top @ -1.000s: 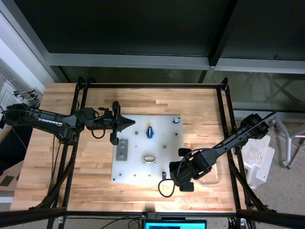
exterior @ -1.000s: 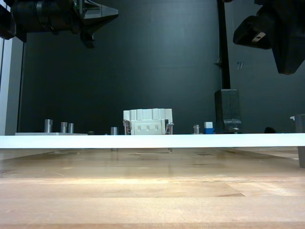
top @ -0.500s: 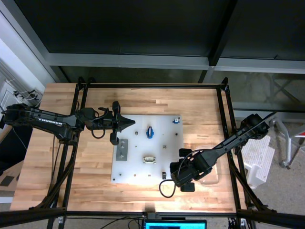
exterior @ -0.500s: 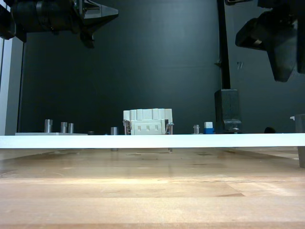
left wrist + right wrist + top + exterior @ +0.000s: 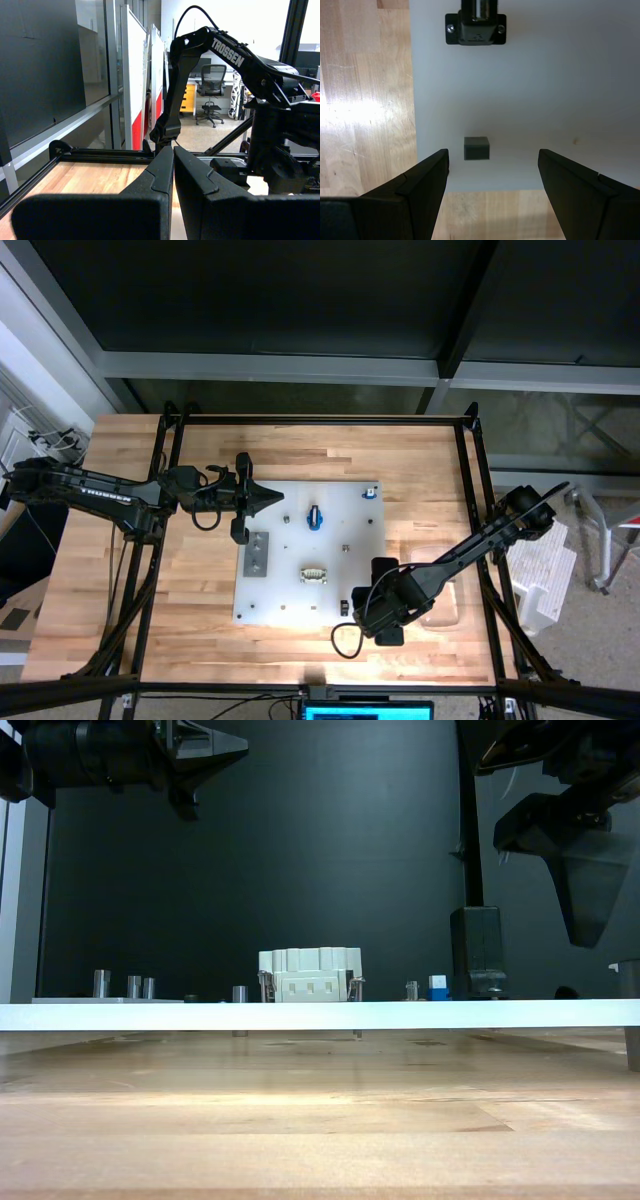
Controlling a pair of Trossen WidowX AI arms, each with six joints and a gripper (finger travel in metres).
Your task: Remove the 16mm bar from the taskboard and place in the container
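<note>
We are in a robotics lab: Trossen arms (image 5: pixel 225 50) hold the left gripper (image 5: pixel 268 498) and right gripper (image 5: pixel 352 612) over opposite corners of a taskboard (image 5: pixel 340 510) on a black-framed wooden tabletop (image 5: pixel 200 620). Beyond, we see partition walls (image 5: pixel 135 75) and an office chair (image 5: pixel 212 87).

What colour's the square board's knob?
Blue knob, high view. Left gripper over white board's far-left, right gripper near-right.

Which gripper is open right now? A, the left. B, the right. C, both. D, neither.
B: the right gripper hangs with fingers wide apart over the near right corner of the taskboard; the left gripper, above its far left corner, is shut.
</note>
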